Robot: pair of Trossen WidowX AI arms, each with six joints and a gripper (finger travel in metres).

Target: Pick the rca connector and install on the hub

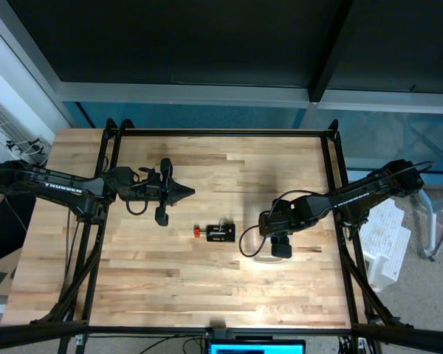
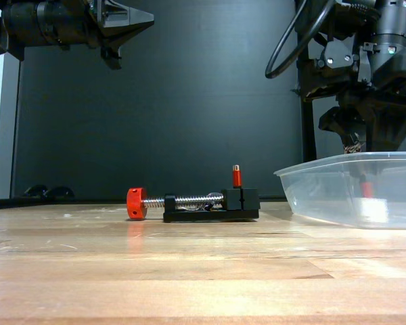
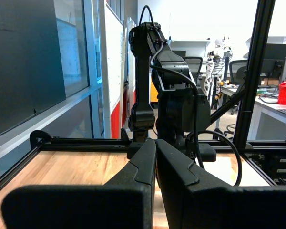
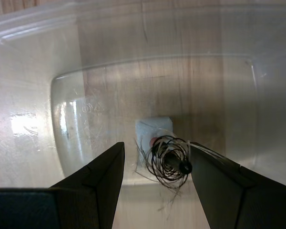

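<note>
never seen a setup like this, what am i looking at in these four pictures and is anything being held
These are two robot arms at a wooden table. One picture looks down from above, one looks level along the table top, and two come from cameras on the arms' wrists. The left claw is shut, parked in the air. The right claw is open above the rca connector, a small dark piece wrapped in thin wire, lying in a clear plastic tray. Nothing is held. Beside the tray lies the hub, a small black block with a red knob.
</note>
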